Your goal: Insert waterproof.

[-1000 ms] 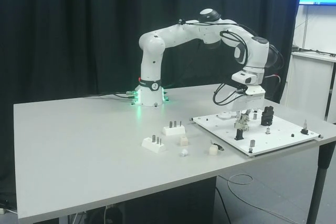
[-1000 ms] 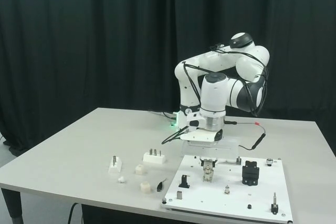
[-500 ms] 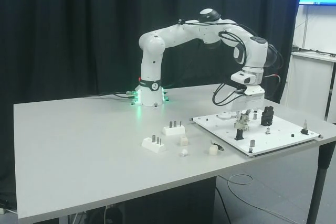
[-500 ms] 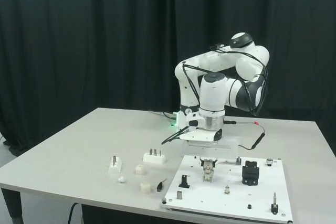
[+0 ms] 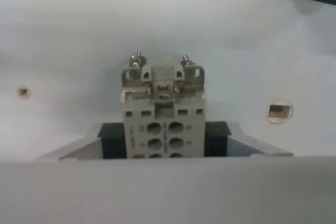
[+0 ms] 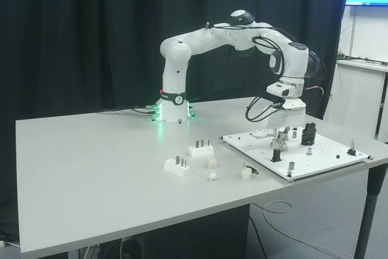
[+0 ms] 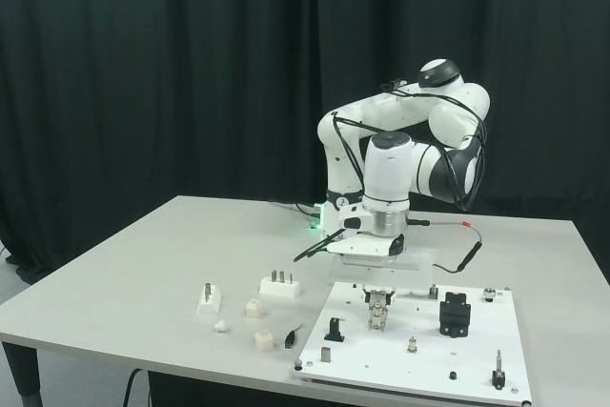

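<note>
The gripper (image 7: 379, 298) hangs directly over the waterproof connector (image 5: 163, 113), a grey block with round sockets and a metal latch on top, which stands upright on the white board (image 7: 477, 355) near its middle. Whether the jaws are spread or pressed together cannot be told from any view. Small white blocks (image 6: 177, 166) lie on the grey table (image 6: 91, 168) beside the board
</note>
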{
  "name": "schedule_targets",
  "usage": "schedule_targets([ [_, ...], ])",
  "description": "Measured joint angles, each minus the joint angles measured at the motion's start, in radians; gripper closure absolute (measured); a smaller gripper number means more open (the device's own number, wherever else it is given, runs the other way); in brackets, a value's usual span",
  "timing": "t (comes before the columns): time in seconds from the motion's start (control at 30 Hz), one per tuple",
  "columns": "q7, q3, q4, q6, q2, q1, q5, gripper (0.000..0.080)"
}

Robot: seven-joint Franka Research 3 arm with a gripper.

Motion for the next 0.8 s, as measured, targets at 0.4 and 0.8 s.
schedule_targets([
  [0.4, 0.0, 0.0, -0.007, 0.009, 0.0, 0.007, 0.0, 0.0493],
  [0.8, 0.004, -0.001, -0.01, 0.013, 0.0, 0.011, 0.0, 0.0493],
])
